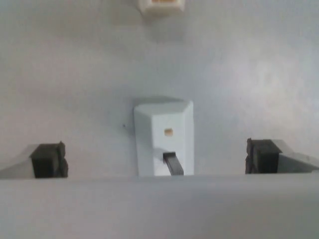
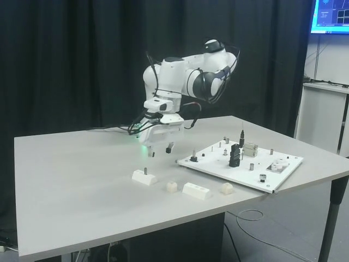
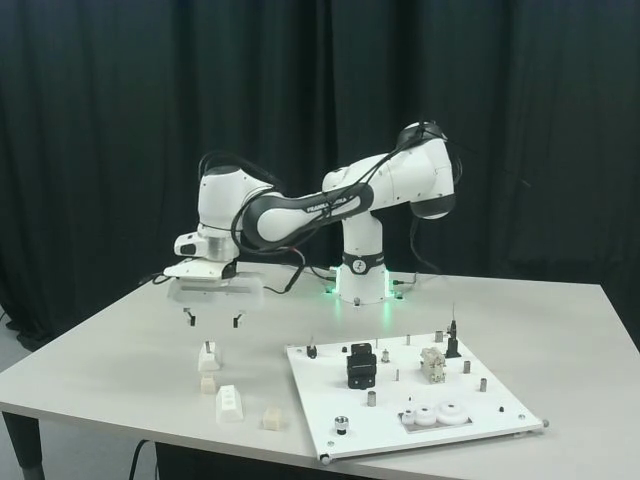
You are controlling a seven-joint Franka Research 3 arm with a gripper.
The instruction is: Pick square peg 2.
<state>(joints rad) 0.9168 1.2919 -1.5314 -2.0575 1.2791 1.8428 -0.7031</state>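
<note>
On the grey table (image 2: pixel 71 174), square peg 2 (image 1: pixel 173 163) stands upright in its white holder (image 1: pixel 163 139), so it offers itself for a straight descent. The tool (image 1: pixel 154 159) hovers above, fingers wide apart, the peg at 6 o'clock beneath it.

square peg 2 (image 1: pixel 173 163) upright in white holder (image 1: pixel 163 137)
</note>
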